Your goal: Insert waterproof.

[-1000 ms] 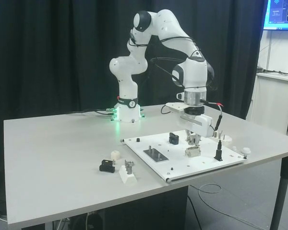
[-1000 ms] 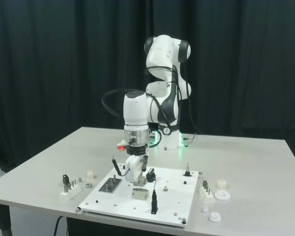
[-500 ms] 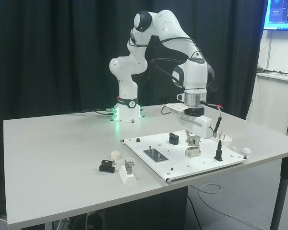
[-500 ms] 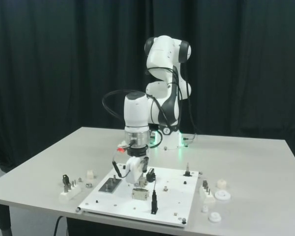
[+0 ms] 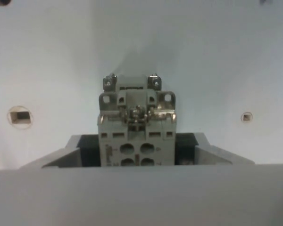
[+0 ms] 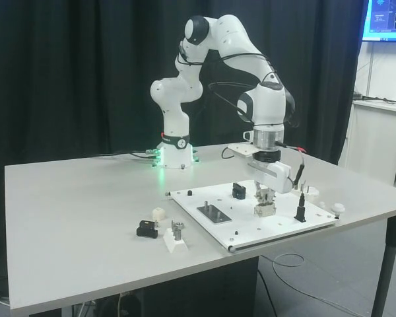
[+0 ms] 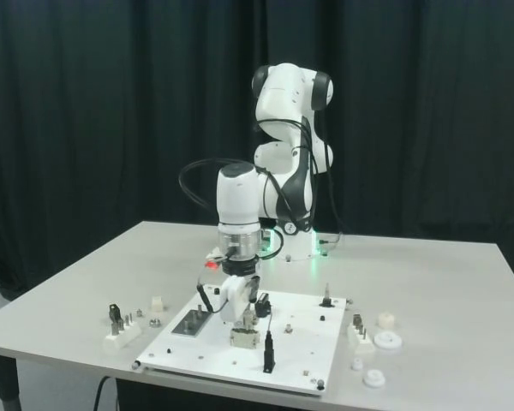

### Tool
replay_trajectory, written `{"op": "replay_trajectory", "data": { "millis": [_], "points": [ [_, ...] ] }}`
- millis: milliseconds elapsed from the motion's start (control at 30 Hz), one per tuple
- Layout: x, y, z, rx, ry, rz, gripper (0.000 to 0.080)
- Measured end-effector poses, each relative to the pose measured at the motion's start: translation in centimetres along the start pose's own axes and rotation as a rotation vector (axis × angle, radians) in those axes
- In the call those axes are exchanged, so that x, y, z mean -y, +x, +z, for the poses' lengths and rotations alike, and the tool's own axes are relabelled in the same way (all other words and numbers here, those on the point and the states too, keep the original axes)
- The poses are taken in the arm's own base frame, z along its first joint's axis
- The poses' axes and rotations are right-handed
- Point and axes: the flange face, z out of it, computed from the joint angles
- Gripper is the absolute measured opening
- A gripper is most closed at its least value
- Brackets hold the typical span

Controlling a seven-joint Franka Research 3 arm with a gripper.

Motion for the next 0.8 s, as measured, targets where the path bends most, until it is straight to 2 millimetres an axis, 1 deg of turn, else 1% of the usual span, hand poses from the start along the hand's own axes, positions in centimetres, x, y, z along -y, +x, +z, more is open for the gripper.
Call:
{"op": "replay_trajectory", "data": {
  "millis": [567,800],
  "points": [
    [-0.24,-0.17,0.69,-0.009,-0.004,-0.005,0.0315],
    [-0.26,-0.23,0.68,-0.008,-0.004,-0.008,0.0315]
  ]
}}
